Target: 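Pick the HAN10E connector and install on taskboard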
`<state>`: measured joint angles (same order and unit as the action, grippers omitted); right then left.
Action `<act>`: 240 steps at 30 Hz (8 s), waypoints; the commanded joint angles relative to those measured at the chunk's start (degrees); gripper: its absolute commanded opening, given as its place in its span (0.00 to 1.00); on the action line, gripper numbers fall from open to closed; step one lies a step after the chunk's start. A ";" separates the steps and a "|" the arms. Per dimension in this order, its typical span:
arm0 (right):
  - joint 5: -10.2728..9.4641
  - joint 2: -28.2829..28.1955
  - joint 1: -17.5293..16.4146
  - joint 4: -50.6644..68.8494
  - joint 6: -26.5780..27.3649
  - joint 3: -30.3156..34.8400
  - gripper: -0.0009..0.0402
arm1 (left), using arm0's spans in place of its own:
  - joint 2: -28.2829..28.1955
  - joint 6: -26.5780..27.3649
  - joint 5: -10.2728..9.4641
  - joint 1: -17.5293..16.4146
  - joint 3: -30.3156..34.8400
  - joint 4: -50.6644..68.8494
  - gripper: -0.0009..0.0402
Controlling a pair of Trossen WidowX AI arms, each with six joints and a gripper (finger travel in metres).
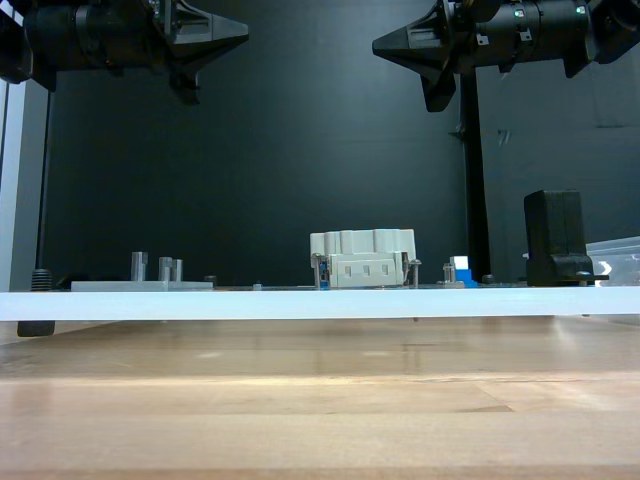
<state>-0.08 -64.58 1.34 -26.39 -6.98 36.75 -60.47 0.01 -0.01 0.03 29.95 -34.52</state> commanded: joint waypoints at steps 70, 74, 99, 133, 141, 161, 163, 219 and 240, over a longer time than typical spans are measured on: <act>2.08 -4.28 -19.91 94.82 -12.83 22.64 0.02 | -0.02 -0.02 0.00 -0.02 0.00 0.00 0.02; 2.03 -6.14 -21.22 95.51 -13.81 22.64 0.02 | -0.02 -0.02 0.00 -0.02 0.00 0.00 0.02; 5.16 -11.45 -24.79 88.21 -13.81 18.71 0.62 | -0.02 -0.02 0.00 -0.02 0.00 0.00 0.02; 3.41 -14.84 -25.53 70.69 -12.76 5.97 0.62 | -0.02 -0.02 0.00 -0.02 0.00 0.00 0.02; 3.39 -16.22 -24.68 68.57 -11.63 4.79 0.62 | -0.02 -0.02 0.00 -0.02 0.00 0.00 0.02; 3.10 -16.22 -24.57 67.82 -12.04 3.93 0.34 | 0.00 -0.02 0.00 -0.02 0.00 0.00 0.02; 3.06 -16.22 -24.59 67.84 -12.13 3.93 0.28 | -0.02 -0.02 0.00 -0.02 0.00 0.00 0.02; 3.54 -22.86 -21.55 89.66 -13.75 33.90 0.04 | 0.00 -0.02 0.00 -0.02 0.00 0.00 0.02; 3.50 -47.84 -19.04 96.41 -11.50 62.47 0.04 | -0.02 -0.02 0.00 -0.02 0.00 0.00 0.02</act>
<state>3.42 -111.20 -17.78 69.41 -18.87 97.78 -60.49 -0.01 -0.03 0.01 29.95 -34.50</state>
